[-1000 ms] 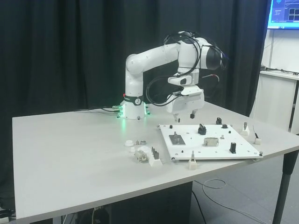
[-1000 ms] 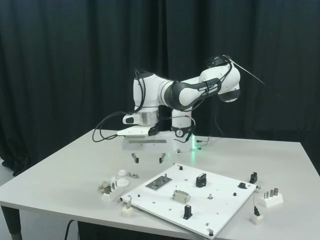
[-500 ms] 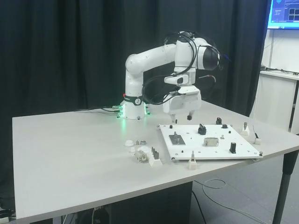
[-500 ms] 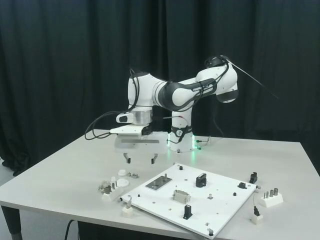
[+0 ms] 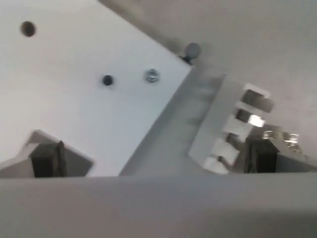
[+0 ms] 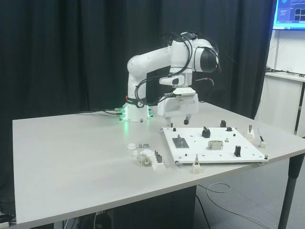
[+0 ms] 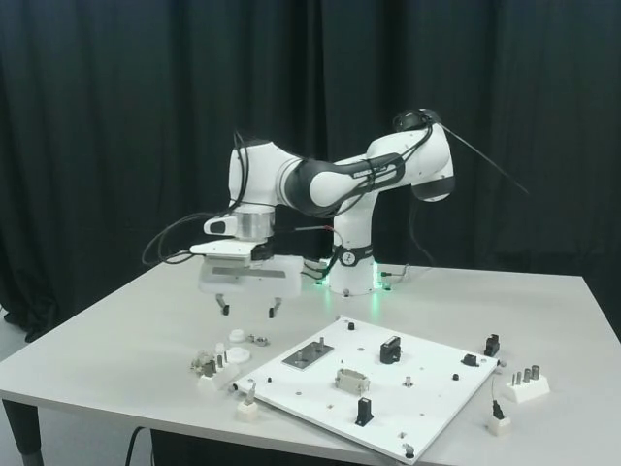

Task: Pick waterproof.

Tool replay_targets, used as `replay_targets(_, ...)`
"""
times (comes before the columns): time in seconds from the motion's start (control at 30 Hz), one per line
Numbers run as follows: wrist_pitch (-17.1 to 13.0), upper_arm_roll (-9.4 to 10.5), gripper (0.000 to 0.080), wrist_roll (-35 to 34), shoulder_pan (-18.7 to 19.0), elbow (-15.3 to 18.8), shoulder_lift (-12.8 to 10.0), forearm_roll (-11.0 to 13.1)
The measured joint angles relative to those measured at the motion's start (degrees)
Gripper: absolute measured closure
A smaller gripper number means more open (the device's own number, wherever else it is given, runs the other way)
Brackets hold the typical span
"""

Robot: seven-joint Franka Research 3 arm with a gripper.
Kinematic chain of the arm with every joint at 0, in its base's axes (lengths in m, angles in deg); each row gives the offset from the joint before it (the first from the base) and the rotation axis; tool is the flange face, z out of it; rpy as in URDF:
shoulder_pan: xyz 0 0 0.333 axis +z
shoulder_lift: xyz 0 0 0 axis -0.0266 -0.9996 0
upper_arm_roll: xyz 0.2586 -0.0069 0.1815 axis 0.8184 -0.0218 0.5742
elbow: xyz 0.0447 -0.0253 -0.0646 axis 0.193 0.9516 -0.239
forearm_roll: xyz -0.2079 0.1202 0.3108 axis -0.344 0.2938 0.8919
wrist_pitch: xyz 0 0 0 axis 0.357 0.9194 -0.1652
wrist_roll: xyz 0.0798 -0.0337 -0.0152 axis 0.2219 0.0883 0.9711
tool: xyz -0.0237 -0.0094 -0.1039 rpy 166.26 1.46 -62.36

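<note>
White claw (image 7: 248, 310) up in the air above the grey desk (image 7: 136, 335), fingers apart and clamped on nothing. Hangs over the desk edge of the white board (image 7: 427, 393), close to the cluster of small parts (image 7: 221, 361) lying on the desk just beside that board.

Looks like the approach step, with nothing picked yet. Cannot tell from these views which small piece is the waterproof part; most likely sits in that cluster, on the desk and untouched. Calls next for centring over the right piece, lowering with the fingers wide, then closing. Needs care not to knock the neighbouring parts, packed tight together.

Second room view: shows both fingers clearly parted, and the gap of air beneath them. First room view: shows the claw (image 6: 177, 120) from the other side, near the board's (image 6: 217, 153) far corner. Wrist view alone: gives the board (image 5: 74, 109) corner from above and a white slotted holder (image 5: 233, 129) on the desk beside it.
</note>
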Motion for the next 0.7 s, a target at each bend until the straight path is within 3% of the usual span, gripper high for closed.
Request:
replay_targets(0.33,-2.2,0.00,0.0003,3.8,-2.9,0.5,0.6,0.7)
replay_targets(0.7,-5.7,0.01,0.0003,9.6,-3.8,4.1,0.6,0.7)
